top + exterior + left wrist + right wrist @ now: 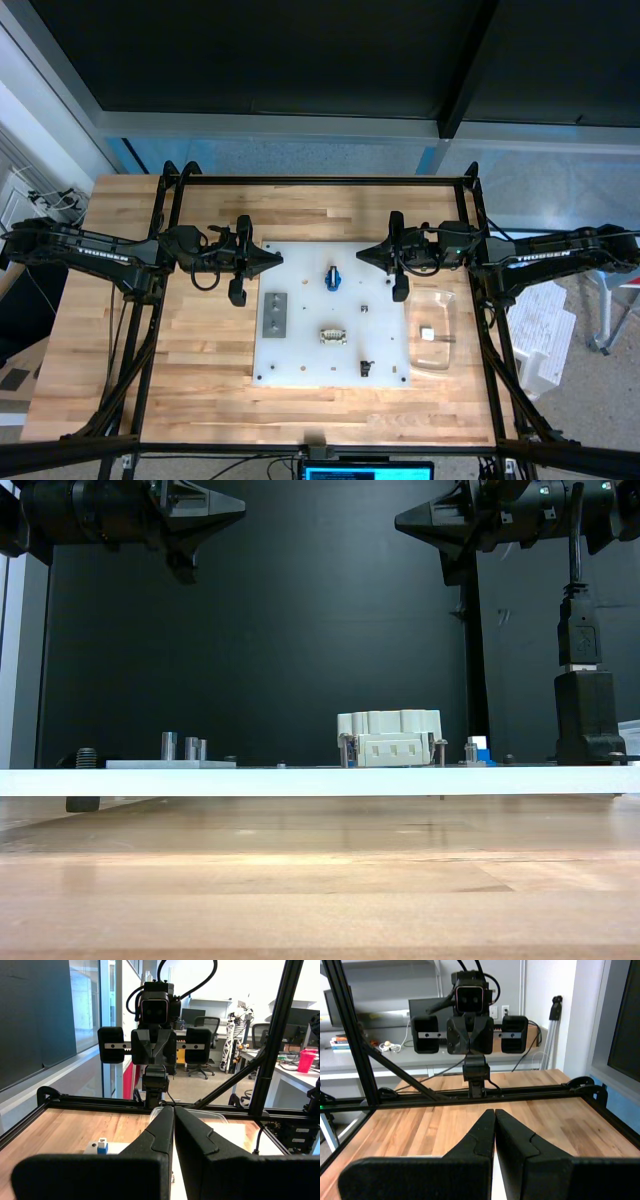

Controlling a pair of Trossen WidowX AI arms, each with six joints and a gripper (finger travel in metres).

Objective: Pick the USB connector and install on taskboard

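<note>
Both claws are pressed shut with nothing in them. The left gripper hangs high over the far left corner of the taskboard, and the right gripper hangs high over its far right part, their tips pointing at each other. The USB connector stands upright in the black socket at the board's near right, with a strip of its silvery end showing above the socket. Left of it sits the pale multi-pin connector, further left the grey block, and beyond them the blue part. Right of the board, a clear tray holds a small pale square piece, all on the wooden table
</note>
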